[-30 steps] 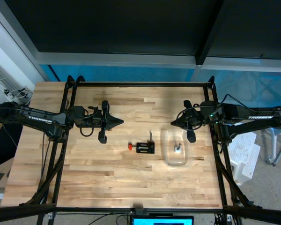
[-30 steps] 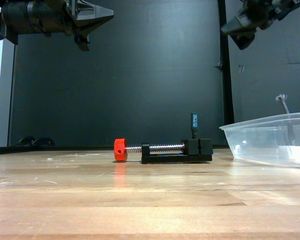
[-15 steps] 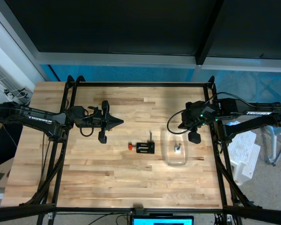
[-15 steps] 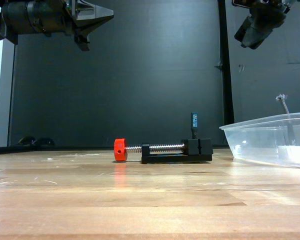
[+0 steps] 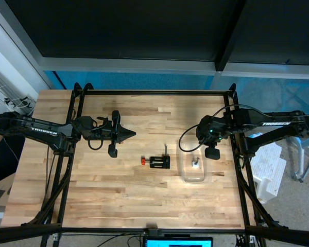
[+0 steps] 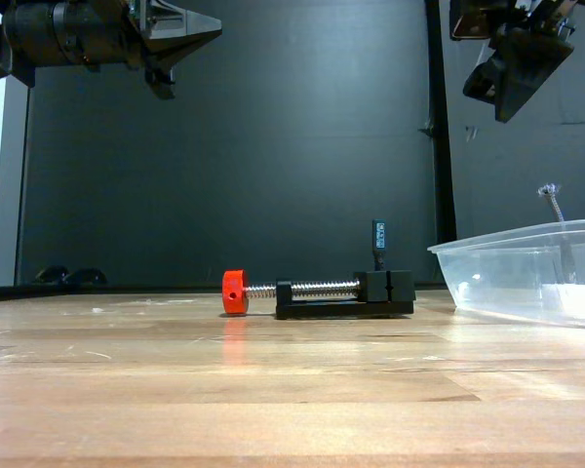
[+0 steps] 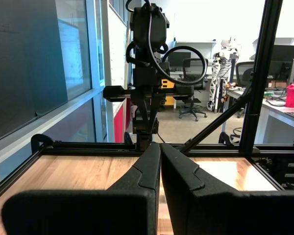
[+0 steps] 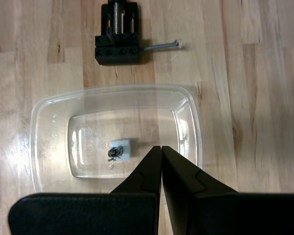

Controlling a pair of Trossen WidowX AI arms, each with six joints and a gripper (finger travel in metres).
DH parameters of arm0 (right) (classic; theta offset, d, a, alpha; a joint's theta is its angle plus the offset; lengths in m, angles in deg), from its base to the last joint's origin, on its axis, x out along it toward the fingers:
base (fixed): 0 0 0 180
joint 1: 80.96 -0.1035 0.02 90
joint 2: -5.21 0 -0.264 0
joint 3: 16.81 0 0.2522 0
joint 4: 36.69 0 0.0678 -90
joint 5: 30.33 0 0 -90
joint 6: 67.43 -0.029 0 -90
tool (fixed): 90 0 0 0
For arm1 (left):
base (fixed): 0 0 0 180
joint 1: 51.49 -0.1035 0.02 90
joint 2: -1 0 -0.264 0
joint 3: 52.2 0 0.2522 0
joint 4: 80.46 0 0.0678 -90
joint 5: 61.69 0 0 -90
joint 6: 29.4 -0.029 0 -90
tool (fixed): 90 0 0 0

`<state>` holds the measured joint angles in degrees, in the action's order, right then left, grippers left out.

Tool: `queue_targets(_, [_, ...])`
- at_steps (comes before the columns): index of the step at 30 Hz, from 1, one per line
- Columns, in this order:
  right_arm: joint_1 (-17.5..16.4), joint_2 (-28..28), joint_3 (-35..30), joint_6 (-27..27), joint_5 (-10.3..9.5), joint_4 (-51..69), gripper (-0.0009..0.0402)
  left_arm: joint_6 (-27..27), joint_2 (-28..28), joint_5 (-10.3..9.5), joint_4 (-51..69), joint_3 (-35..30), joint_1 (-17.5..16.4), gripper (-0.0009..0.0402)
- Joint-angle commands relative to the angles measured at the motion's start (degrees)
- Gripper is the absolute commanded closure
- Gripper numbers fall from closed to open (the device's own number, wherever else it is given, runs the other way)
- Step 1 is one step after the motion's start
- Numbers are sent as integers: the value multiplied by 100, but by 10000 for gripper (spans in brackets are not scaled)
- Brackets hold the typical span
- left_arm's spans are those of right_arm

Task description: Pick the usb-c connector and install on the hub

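The usb-c connector (image 8: 119, 150) is a tiny white-and-grey piece lying in a clear plastic tray (image 8: 44, 110); the high view shows the connector (image 5: 195, 163) right of centre. The hub (image 5: 159, 162), a small black block with a red-orange knob (image 6: 234, 292), sits mid-table, left of the tray. My right gripper (image 8: 161, 148) is shut and hovers high above the tray, pointing down at it. High over the table's left side my left gripper (image 7: 160, 145) is shut, holding nothing.
A thin grey stem (image 8: 159, 46) sticks out from the hub (image 8: 118, 48) toward the tray's far side. The tray's wall (image 6: 526, 268) stands higher than the hub. A black frame (image 5: 153, 93) rims the wooden table.
My right gripper has swung from pointing sideways to pointing down and moved over the tray. The left arm has not moved.
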<state>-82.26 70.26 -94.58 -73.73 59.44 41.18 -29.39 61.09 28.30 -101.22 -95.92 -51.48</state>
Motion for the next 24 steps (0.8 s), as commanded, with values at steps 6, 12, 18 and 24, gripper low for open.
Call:
queue_targets(6, [-31,400,0,-208,0,260,387,0,0,0,-2,0,-2,393])
queue_targets(12, [-140,675,0,-527,13,282,324,0,0,0,-2,0,-2,393])
queue_targets(18, [-291,901,0,-680,15,271,252,0,0,0,-2,0,-2,393])
queue_targets(24, [-413,1163,0,-828,20,225,214,0,0,0,-2,0,-2,393])
